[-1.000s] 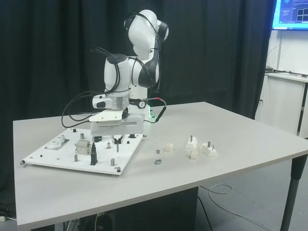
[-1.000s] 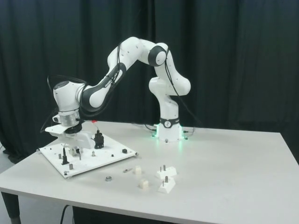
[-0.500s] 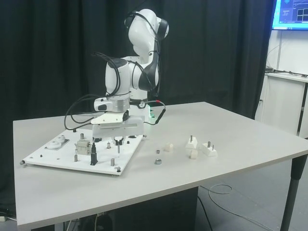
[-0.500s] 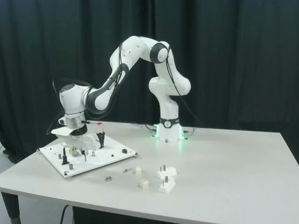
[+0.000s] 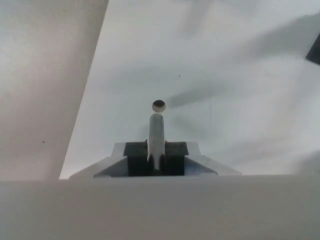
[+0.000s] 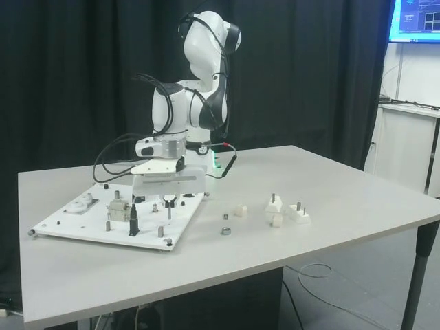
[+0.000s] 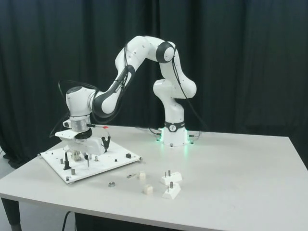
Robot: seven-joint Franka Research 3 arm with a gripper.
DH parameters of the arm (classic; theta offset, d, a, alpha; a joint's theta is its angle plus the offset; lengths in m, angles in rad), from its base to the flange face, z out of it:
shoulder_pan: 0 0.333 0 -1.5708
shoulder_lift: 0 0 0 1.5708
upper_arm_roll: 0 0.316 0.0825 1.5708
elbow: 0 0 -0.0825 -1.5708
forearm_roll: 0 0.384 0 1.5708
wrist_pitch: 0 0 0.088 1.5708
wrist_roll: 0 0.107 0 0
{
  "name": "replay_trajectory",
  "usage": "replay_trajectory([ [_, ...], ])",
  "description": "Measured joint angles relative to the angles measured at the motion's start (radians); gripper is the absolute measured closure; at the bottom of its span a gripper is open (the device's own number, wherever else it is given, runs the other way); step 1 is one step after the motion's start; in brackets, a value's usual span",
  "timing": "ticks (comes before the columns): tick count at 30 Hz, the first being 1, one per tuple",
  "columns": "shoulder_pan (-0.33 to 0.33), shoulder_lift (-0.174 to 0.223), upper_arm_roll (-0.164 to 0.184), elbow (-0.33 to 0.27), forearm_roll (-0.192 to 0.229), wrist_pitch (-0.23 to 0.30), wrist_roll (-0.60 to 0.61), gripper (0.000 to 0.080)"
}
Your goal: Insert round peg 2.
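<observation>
The gripper (image 5: 156,161) is clamped on the round peg (image 5: 155,134), whose long axis runs straight out past the fingertips. A small hole (image 5: 159,105) in the white board (image 5: 240,75) lies just beyond the peg's tip, seemingly almost in line with it.

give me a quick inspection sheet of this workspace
surface: grey table, white assembly board lying on it
job's things: round peg held upright above a small hole in the board, not yet in
clutter: small white blocks with pins and a metal ring loose on the table
grippers: gripper with jaws shut on the peg
cables: black cable looping from the wrist
surroundings: black curtain; a screen
</observation>
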Motion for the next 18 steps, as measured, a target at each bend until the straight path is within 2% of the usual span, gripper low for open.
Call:
replay_trajectory([
  [18,0.007,-0.003,-0.002,-0.026,0.002,0.054,0.002,0.0735],
])
